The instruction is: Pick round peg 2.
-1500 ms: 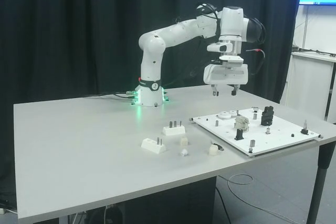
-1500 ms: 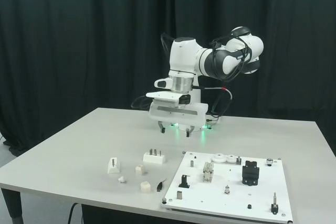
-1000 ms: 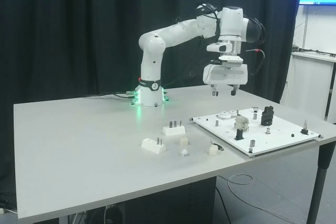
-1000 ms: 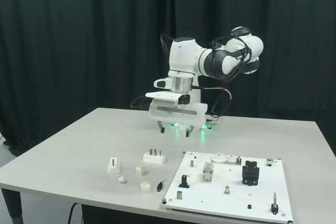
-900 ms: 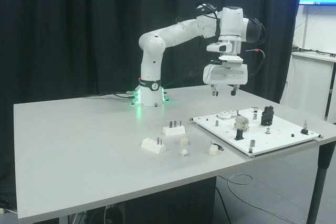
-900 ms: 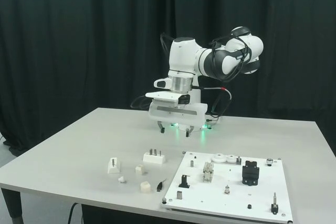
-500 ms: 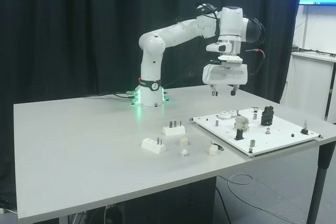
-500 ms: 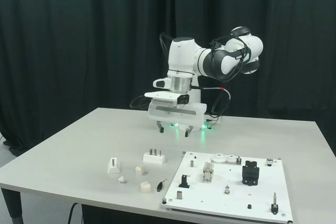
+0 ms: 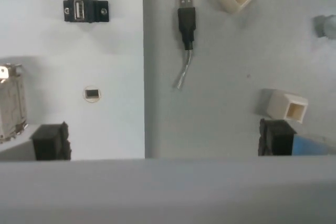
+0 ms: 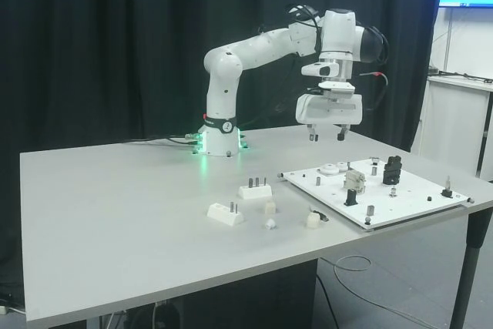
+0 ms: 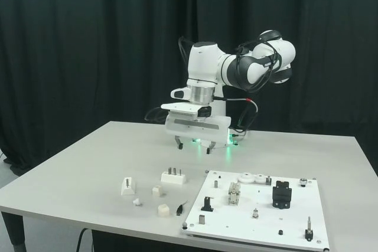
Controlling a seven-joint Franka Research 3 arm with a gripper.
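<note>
high above the grey table (image 10: 115, 206) hangs the claw (image 10: 326, 135), its two fingers spread wide with nothing between them. below it and off to the left in the second room view sits a small white block (image 11: 127, 187) with one pin, then a white holder (image 11: 173, 176) carrying upright grey pegs; which of these is round peg 2 i cannot tell. nearer the table's front edge lie two small cubes (image 11: 163, 209) and a black usb plug (image 9: 186, 19) with a short cable, just beside the edge of the white board (image 11: 295, 228). right of the claw, that board bears a black usb socket (image 9: 86, 10), gears and black fixtures.
</note>
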